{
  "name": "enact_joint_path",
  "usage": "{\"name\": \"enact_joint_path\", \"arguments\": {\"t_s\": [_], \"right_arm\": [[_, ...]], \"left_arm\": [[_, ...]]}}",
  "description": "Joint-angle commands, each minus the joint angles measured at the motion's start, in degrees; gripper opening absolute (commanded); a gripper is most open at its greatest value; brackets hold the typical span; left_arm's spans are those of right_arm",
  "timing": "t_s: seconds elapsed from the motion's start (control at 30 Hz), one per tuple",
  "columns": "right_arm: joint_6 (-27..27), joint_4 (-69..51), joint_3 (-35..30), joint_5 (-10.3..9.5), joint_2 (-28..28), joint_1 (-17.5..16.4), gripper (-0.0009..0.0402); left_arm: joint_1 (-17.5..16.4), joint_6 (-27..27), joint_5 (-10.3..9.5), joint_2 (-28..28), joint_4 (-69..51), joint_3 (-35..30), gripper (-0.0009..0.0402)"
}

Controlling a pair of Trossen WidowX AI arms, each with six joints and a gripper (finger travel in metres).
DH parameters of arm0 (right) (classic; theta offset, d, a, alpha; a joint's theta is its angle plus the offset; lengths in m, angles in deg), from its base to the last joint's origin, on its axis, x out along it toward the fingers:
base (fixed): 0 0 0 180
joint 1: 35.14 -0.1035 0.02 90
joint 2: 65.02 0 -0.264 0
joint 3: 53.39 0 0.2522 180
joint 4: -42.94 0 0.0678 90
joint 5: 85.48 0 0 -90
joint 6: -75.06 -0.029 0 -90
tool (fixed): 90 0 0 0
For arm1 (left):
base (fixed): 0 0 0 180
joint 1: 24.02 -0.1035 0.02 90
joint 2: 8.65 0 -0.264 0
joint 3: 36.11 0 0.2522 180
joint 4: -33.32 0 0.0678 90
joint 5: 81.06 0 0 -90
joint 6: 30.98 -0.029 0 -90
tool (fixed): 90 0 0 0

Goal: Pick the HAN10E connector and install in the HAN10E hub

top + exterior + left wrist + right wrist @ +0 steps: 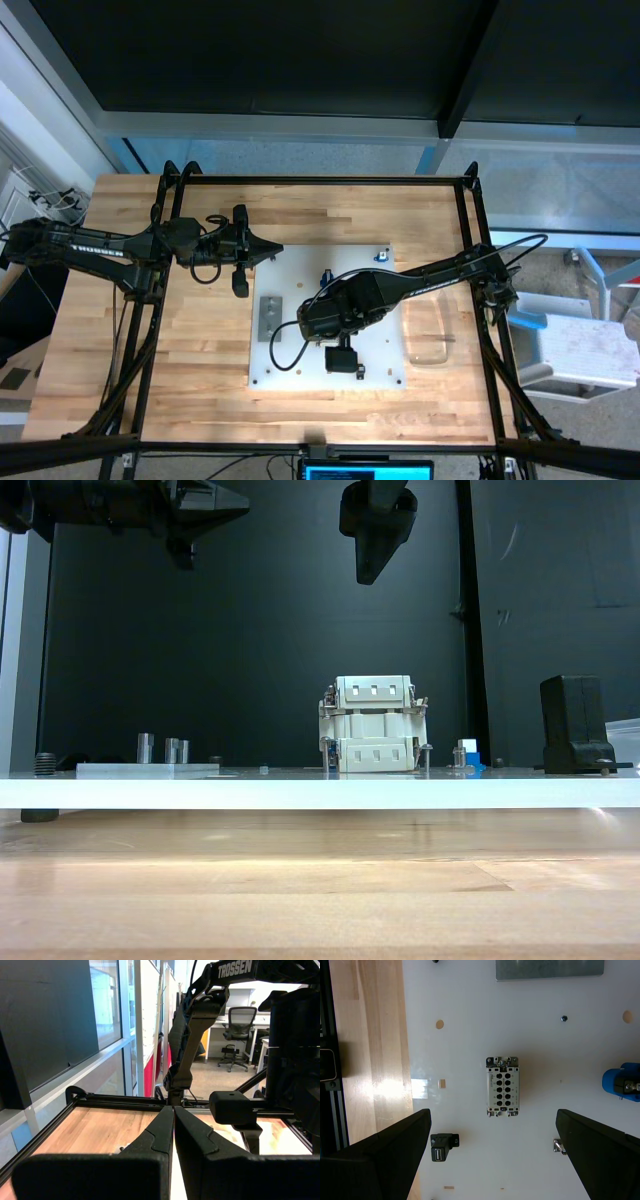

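Note:
In the low view the pale grey HAN10E connector (373, 692) sits on top of the beige-grey HAN10E hub (375, 752) on the white board. The right wrist view looks straight down on the HAN10E connector (502, 1086), showing its two rows of dark pin holes; the hub beneath is hidden. My right gripper (492, 1125) hangs open well above it, holding nothing; it is also seen high up in the low view (368, 572) and covers the stack from above (318, 318). My left gripper (277, 248) is shut, empty and raised over the table's left part (173, 1109).
On the white board (300, 372) lie a grey metal plate (270, 317), a black block (343, 358), a blue plug (622, 1082) and a small black socket (441, 1140). A clear plastic tray (430, 330) lies right of the board. A black frame rims the table.

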Motion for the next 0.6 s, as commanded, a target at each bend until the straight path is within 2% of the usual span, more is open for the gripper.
{"name": "enact_joint_path", "arguments": {"t_s": [0.03,0.6], "right_arm": [[0.0,0.0,0.0,0.02,0.0,0.0,0.0353],[0.0,0.7,0.0,0.02,0.0,0.0,0.0353]], "left_arm": [[0.0,0.0,0.02,0.0,0.0,0.0,0.0000],[0.0,0.0,0.02,0.0,0.0,0.0,0.0000]]}}
